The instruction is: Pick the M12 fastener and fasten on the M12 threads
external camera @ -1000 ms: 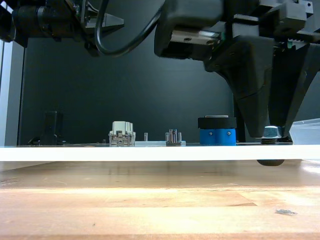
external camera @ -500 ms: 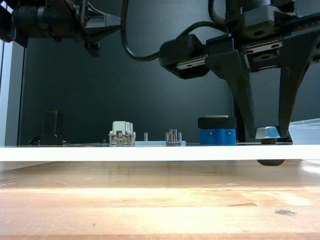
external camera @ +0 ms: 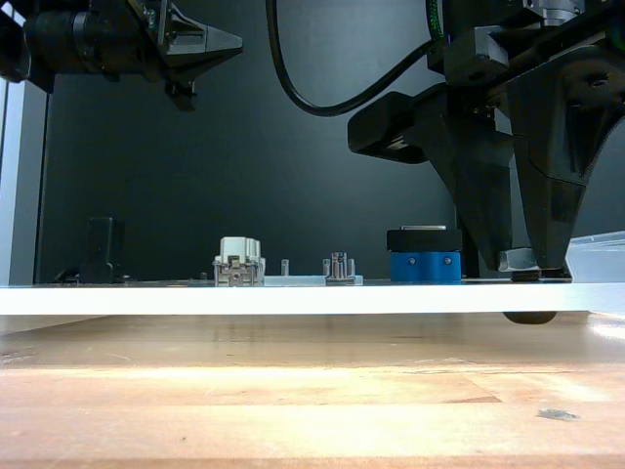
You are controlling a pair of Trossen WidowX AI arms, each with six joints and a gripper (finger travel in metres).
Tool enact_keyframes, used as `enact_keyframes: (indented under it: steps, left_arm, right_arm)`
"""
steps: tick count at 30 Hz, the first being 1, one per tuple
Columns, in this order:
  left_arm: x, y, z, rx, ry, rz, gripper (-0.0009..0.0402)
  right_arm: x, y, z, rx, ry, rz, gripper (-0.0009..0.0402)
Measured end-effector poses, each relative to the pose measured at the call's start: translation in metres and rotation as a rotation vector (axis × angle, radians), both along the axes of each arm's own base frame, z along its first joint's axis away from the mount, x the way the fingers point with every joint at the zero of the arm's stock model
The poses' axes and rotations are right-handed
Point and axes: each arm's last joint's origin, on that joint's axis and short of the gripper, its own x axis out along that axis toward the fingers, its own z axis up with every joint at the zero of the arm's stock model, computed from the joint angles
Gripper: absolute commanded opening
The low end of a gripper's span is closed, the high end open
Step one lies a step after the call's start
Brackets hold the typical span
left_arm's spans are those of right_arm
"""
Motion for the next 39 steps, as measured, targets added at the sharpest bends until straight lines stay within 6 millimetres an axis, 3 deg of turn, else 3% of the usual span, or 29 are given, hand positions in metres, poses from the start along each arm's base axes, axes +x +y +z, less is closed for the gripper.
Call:
enact_keyframes:
  steps: [39]
  left_arm:
    - [0.0, 0.0, 0.0001, 0.0, 0.0, 0.0, 0.0]
  right_arm:
    - [0.0014, 0.0017, 0.0002, 0.006, -0.021, 0.009, 0.0028]
